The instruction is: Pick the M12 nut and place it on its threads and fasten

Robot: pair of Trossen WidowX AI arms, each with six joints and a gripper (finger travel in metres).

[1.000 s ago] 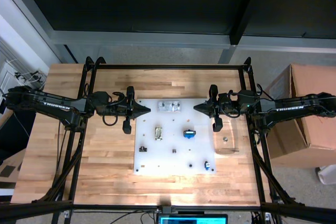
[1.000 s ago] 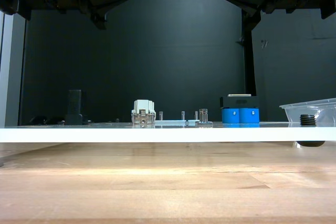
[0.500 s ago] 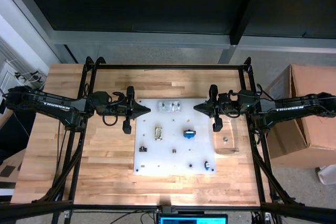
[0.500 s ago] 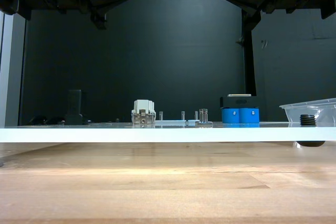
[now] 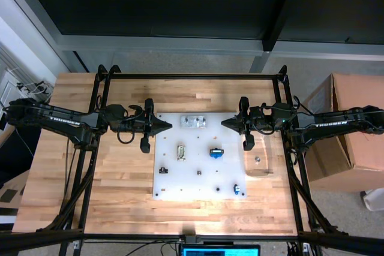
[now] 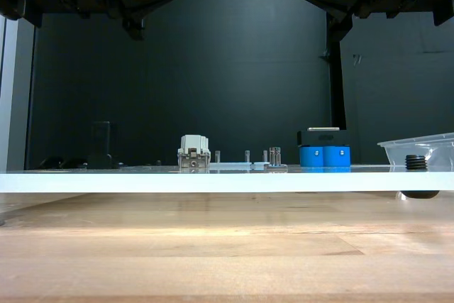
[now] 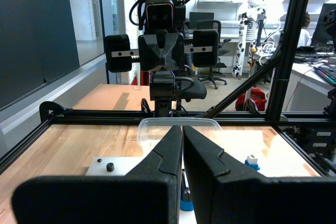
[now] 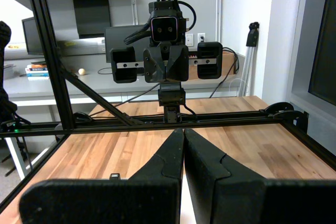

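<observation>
The small silver nut lies free inside the clear tray just off the board's right edge. Near the near right edge of the white board stands the black ribbed stud. Its ribs are bare in the low view, where the stud stands in front of the tray. My left gripper hovers high over the board's far left edge, shut and holding nothing. My right gripper hovers high over the board's far right part, also shut and holding nothing. The two point at each other.
On the board stand a grey-white connector, a blue block, a silver fixture and a small blue part. A black frame rings the wooden table. A cardboard box stands off the table's right side.
</observation>
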